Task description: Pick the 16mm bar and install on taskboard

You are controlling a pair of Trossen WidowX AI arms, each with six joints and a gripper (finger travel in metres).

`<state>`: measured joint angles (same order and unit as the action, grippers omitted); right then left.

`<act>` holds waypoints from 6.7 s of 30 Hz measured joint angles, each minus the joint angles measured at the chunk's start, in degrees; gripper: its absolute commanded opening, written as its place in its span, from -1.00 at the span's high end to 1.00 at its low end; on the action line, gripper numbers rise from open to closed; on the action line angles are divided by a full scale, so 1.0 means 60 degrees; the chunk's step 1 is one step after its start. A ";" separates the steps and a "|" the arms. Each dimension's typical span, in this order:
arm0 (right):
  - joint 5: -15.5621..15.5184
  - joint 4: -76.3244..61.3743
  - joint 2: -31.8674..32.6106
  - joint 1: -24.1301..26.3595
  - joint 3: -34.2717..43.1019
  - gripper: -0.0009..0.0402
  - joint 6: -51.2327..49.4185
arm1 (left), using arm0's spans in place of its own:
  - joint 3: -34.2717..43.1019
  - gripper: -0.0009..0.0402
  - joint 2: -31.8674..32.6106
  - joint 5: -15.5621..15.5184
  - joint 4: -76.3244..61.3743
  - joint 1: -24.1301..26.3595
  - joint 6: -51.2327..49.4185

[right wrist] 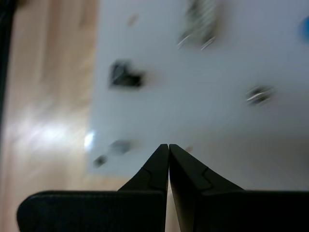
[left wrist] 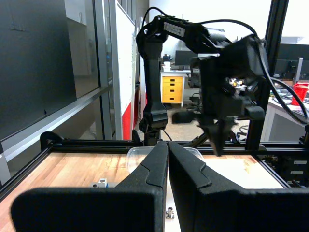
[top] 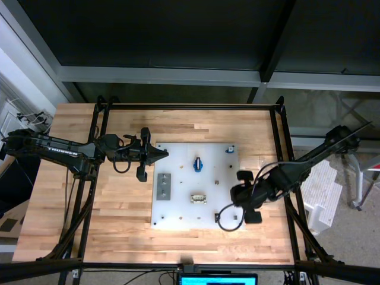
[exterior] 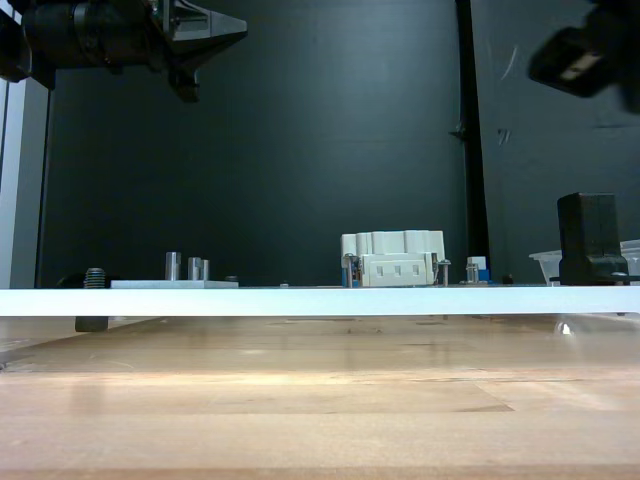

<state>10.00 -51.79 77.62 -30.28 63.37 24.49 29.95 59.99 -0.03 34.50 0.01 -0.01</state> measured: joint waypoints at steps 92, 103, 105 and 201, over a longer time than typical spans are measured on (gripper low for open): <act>-0.1599 1.1468 -0.4299 0.5482 -0.4798 0.96 -0.3636 | 0.0000 0.96 0.0000 0.0000 0.0000 0.0000 0.0000; -0.1599 1.1464 -0.4299 0.5482 -0.4798 0.96 -0.3643 | 0.0000 0.96 0.0000 0.0000 0.0000 0.0000 0.0000; -0.1596 1.1460 -0.4299 0.5482 -0.4798 0.96 -0.3646 | 0.0000 0.96 -0.0004 0.0000 0.0000 0.0000 -0.0004; -0.1596 1.1457 -0.4295 0.5482 -0.4794 0.96 -0.3654 | -0.0004 0.96 -0.0004 0.0000 0.0000 0.0000 0.0000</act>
<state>0.43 16.95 51.86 2.61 34.61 2.57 29.93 59.96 -0.03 34.50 0.01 -0.01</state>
